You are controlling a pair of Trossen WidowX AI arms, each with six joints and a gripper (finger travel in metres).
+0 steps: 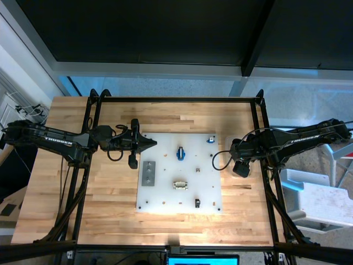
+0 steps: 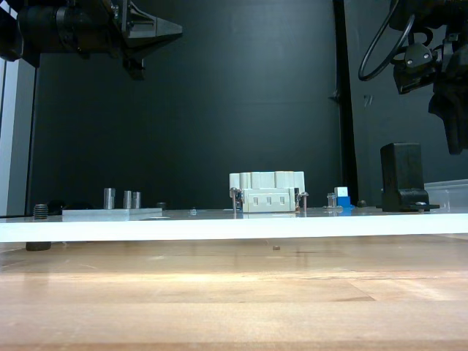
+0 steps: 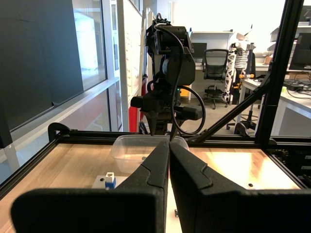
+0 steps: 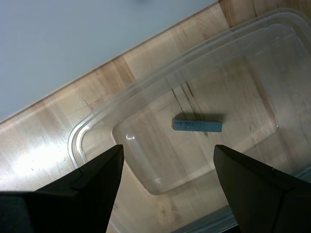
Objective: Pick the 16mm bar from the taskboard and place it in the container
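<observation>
On a wood counter by a dark wall, one white taskboard, one clear container at its right edge, one 16mm bar lying inside, right tool spread wide above it, left tool pinched closed over the board's far-left corner

Overhead light glares off the table; low view's foreground blurs.

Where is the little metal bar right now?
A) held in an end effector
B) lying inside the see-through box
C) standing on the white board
B: the 16mm bar lies flat inside the container, under the open right end effector; the left end effector, shut, hangs above the far left corner of the taskboard.
</observation>
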